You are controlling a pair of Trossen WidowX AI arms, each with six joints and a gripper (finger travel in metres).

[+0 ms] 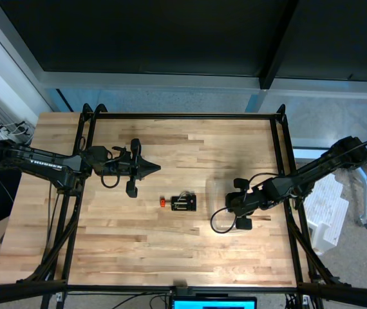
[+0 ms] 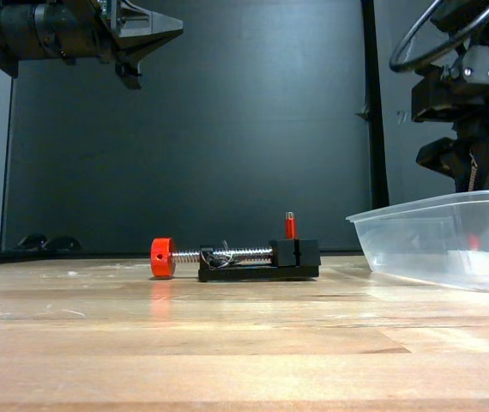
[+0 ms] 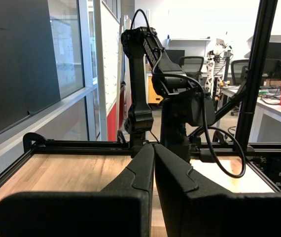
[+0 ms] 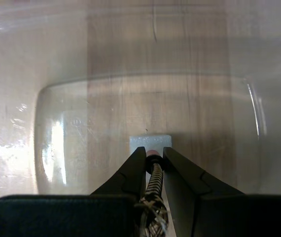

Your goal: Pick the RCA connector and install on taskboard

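Observation:
The taskboard (image 1: 184,203) is a small black block with a red knob (image 2: 162,257) on a threaded rod and a red post on top, lying mid-table (image 2: 260,260). My right gripper (image 4: 154,150) hangs over the clear tray, right of the taskboard (image 1: 234,207). It is shut on the RCA connector (image 4: 155,181), a silvery braided piece with a reddish tip just above a small white block (image 4: 150,140) on the tray floor. My left gripper (image 3: 154,146) is shut on nothing, held high over the table's left rear (image 1: 152,168).
The clear plastic tray (image 2: 416,215) stands right of the taskboard, its rim (image 4: 56,91) curving around the right gripper. A black frame (image 1: 183,116) borders the table. Bare wood lies in front of the taskboard.

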